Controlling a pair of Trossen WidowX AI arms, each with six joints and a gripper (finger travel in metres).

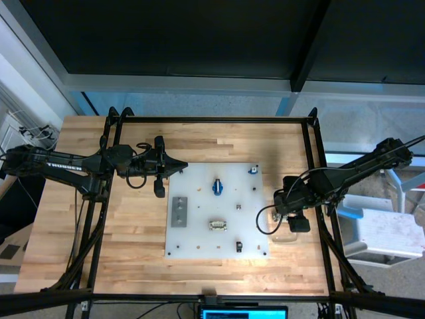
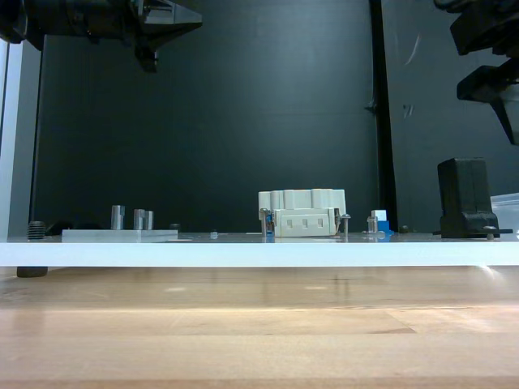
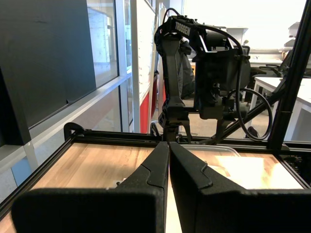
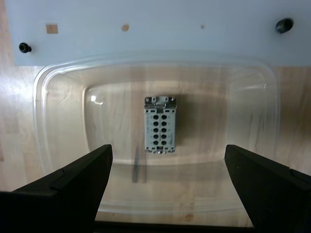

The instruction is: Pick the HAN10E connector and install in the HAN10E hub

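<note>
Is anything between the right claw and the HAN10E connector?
Nothing visible: the open right claw hangs directly above the HAN10E connector in its clear tray. The shut left claw hovers by the white plate.

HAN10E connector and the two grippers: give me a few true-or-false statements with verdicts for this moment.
1. The HAN10E connector lies loose in a clear tray. True.
2. The right gripper is shut on the connector. False: it is open above the tray, with its fingers wide apart on either side of the connector and not touching it.
3. The left gripper is shut and empty, raised near the far left corner of the white plate. True.
4. The connector sits in the HAN10E hub. False: it lies in the tray, off the plate to the right.
</note>
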